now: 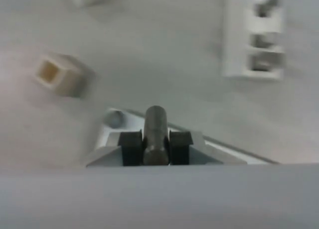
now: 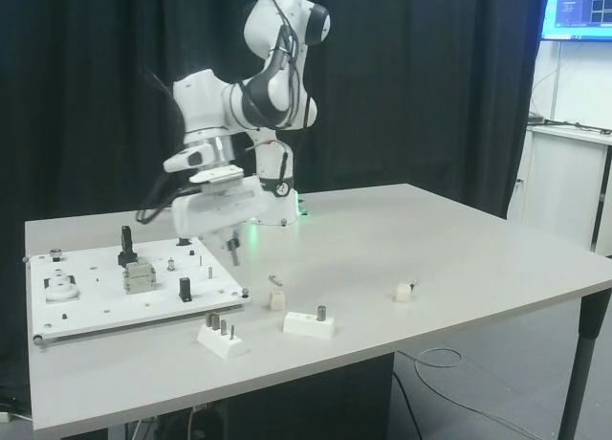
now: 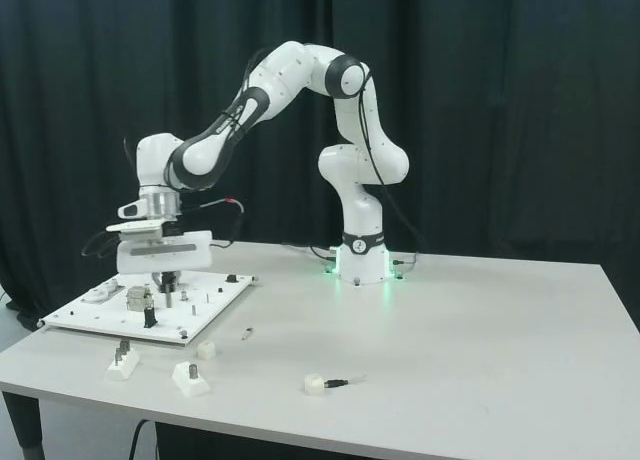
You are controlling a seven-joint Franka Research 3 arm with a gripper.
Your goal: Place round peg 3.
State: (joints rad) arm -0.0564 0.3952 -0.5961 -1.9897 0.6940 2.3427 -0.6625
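So the pick part looks done: the gripper (image 1: 155,148) is clamping round peg 3 (image 1: 155,132) between its two black fingers (image 1: 130,147), with the peg poking out past the tips. In the first room view the arm is hanging in the air over the near right corner of the white board (image 2: 96,311), peg pointing down and a bit tilted. My guess is what's left is the whole placing bit: lining up over the right hole and pushing the peg in. I can't tell which hole it's going for.

The grey table (image 2: 459,239) is carrying a few loose bits: a white peg holder (image 2: 221,339) at about 6 o'clock from the gripper, a second white block (image 2: 309,323) around 4 o'clock, and a small cube (image 2: 404,291) farther off at 3 o'clock. Black curtains are hanging all around the back, and the arm's base is glowing green.
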